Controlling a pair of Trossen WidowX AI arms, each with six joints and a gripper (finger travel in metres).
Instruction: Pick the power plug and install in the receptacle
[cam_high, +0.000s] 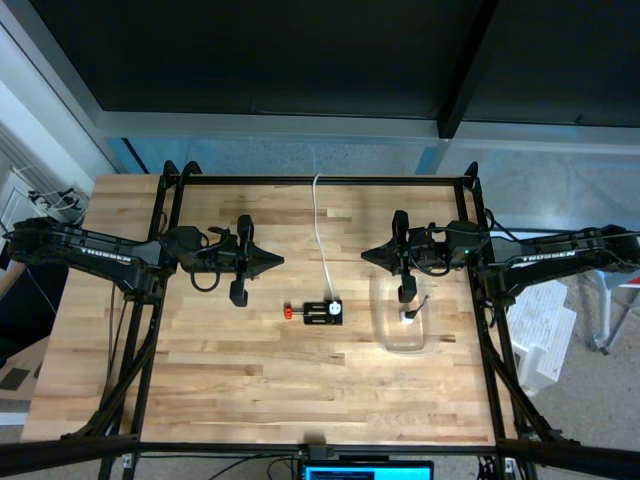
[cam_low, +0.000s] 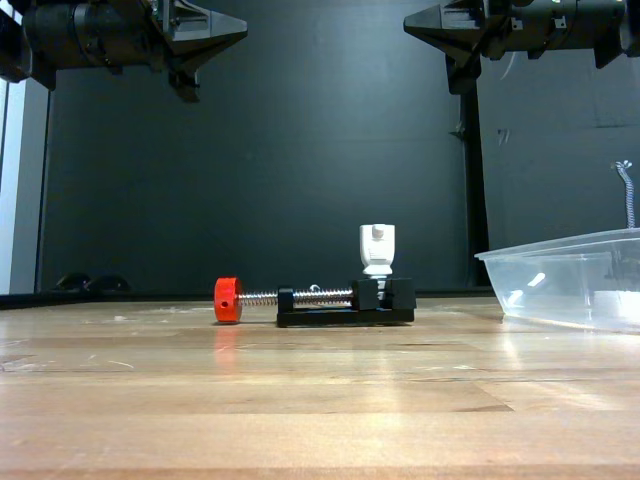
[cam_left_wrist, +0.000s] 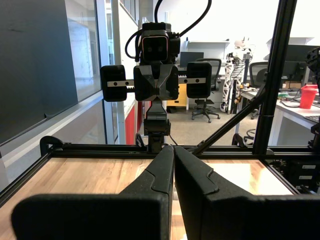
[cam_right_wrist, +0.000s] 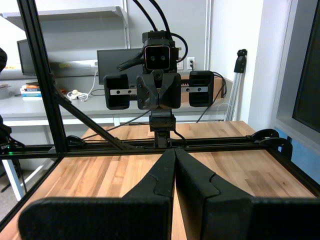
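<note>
Left tool (cam_high: 279, 261) hovers closed, facing inward; right tool (cam_high: 365, 256) likewise.

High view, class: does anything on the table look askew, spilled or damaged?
Nothing stands out. The receptacle sits flat centrally, the clear tray upright; left gripper and right gripper hang shut above the table, facing each other.

the table (cam_high: 250, 380) is pale wood in planks, smooth and a little shiny, with faint reflections on it. the receptacle (cam_low: 345, 303) is a matt black block with a white plastic socket face; its threaded screw (cam_low: 258, 297) looks like bright metal, and the knob (cam_low: 227, 299) is matt red plastic. at its 3 o'clock the tray (cam_low: 560, 280) is clear glossy plastic. the left gripper (cam_high: 278, 262), at the receptacle's 10 o'clock, and the right gripper (cam_high: 366, 256), at 1 o'clock, look like matt black plastic, with fingers pressed together. the cord (cam_high: 321, 230) is smooth and white.
</note>
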